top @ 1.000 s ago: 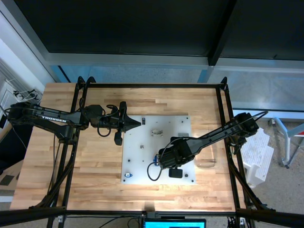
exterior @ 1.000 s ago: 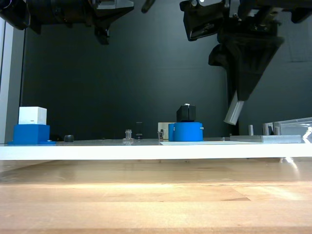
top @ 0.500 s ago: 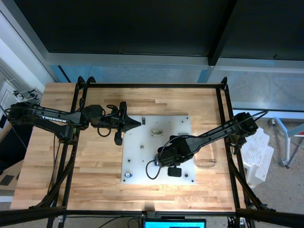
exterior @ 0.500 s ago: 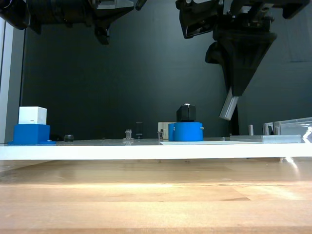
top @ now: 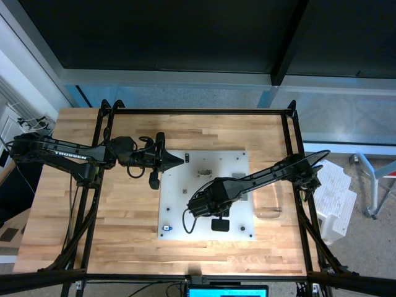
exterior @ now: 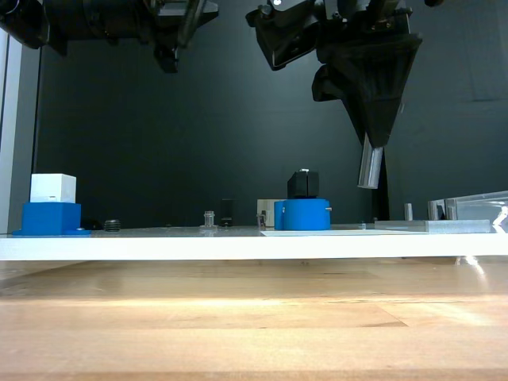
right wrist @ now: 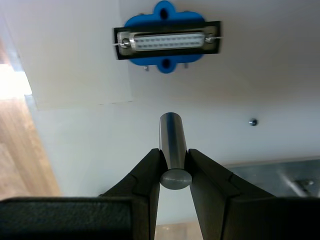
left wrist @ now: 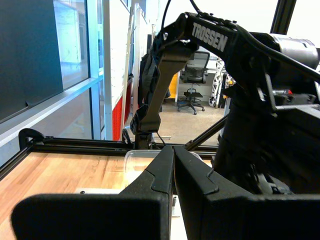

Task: Pick the 16mm cylinder and install on the taskboard

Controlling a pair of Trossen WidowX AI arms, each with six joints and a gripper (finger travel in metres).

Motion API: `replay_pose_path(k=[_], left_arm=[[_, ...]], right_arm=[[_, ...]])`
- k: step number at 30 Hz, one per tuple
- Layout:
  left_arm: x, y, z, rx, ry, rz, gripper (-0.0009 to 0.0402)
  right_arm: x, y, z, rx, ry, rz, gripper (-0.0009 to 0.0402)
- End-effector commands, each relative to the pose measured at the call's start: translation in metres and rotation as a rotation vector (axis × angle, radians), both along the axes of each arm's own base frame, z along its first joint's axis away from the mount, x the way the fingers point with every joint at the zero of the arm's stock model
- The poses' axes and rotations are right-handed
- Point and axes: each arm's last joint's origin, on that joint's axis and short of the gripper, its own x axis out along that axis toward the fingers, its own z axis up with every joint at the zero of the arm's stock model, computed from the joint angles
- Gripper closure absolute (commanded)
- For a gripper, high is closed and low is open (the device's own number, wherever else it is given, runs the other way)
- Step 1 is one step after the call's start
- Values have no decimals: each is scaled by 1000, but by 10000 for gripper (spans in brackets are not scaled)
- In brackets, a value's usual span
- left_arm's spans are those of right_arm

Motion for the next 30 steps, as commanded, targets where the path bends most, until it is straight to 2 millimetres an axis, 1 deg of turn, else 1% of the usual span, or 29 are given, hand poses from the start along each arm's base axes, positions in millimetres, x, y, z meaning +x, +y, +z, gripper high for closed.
replay_pose_path(k=[1, 5, 9, 30], left_arm=[[0, 0, 0, 0, -1, 0, 393], [0, 0, 0, 0, 0, 0, 393], [0, 0, 0, 0, 0, 0, 393], [0, 0, 0, 0, -1, 0, 393]], right_arm=[[5, 1, -4, 5, 44, -5, 389], [9, 3, -8, -1, 91, -14, 389], [11, 3, -17, 2, 137, -18, 389], [8, 1, -35, -17, 164, -13, 389]])
